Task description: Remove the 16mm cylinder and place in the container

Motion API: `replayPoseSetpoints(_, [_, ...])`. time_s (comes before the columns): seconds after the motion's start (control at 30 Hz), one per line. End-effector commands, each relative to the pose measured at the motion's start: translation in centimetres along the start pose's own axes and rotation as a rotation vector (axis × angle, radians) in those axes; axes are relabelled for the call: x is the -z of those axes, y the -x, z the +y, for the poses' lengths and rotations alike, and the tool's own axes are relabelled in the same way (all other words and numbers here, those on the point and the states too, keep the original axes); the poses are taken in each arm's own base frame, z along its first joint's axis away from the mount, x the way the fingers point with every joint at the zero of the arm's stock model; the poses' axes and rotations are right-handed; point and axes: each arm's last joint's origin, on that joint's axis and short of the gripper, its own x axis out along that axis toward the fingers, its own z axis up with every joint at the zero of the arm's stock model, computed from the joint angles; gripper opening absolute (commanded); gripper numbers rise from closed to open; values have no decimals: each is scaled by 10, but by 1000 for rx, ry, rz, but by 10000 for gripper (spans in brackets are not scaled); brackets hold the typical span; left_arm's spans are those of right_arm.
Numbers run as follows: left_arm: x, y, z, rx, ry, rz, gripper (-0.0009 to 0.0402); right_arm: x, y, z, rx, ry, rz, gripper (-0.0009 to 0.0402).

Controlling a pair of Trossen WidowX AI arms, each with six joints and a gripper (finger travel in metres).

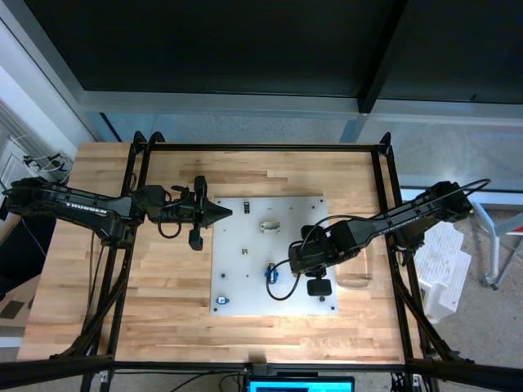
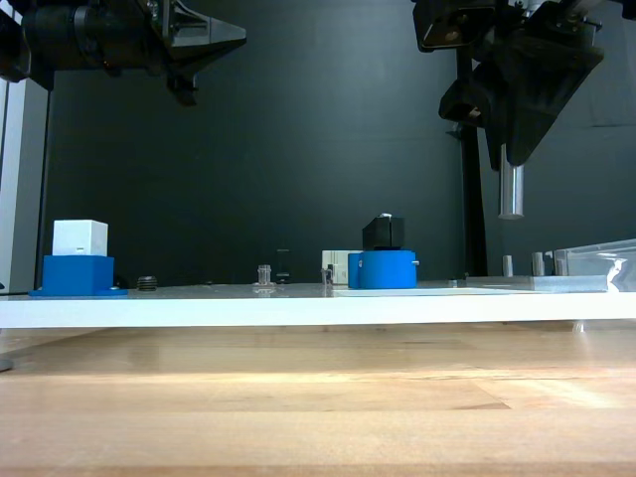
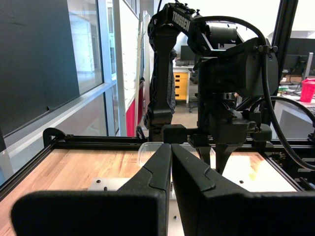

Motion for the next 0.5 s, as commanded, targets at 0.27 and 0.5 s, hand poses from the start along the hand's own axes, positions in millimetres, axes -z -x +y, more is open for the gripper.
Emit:
replayPoseSetpoints(0.27, [0, 0, 0, 0, 0, 0, 0, 13, 5, 22, -10, 1, 42, 0])
replayPoseSetpoints(0.5, [0, 0, 0, 0, 0, 0, 0, 25, 8, 50, -34, -21, 49, 0])
